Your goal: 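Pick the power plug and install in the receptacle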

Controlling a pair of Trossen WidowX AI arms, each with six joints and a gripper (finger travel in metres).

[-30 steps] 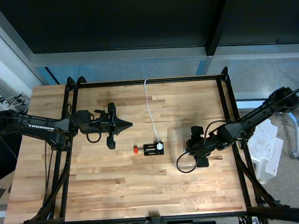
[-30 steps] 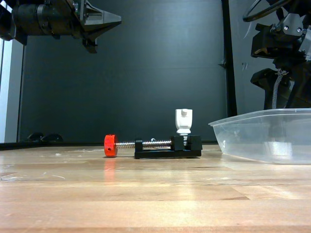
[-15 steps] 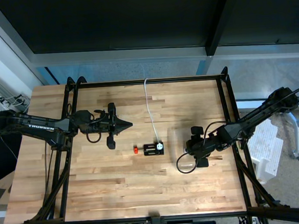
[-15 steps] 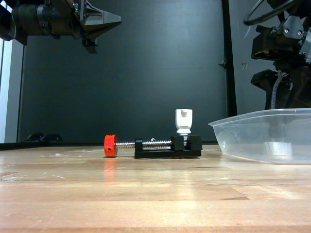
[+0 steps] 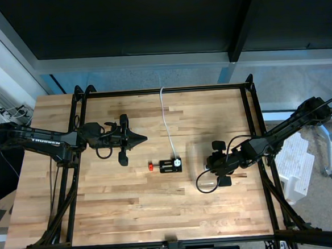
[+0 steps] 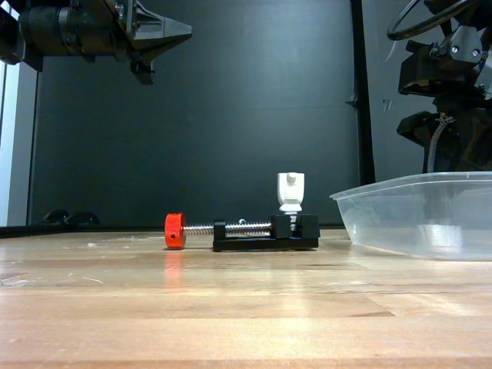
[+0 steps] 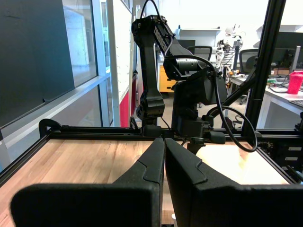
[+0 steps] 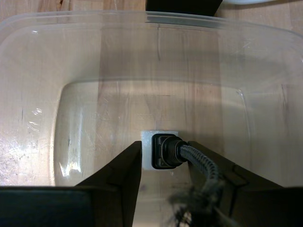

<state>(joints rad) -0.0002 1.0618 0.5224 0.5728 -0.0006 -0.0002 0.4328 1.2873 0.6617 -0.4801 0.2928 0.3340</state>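
Wooden table [image 5: 132, 218] underlies left claw [image 5: 145, 139], together aloft, and right claw [image 8: 164, 144], apart astride power plug [image 8: 166, 152].

A pale wooden plank table [image 5: 132, 212] is bordered by a black metal tube frame [image 5: 163, 91]. 3 things are laid directly on it: a small black vise with a red-orange knob [image 5: 168, 166] near the middle, a long thin white cable [image 5: 166, 119] run from the vise to the far edge, and a clear rounded plastic tray [image 6: 400, 223] set to the vise's right, apart from it.
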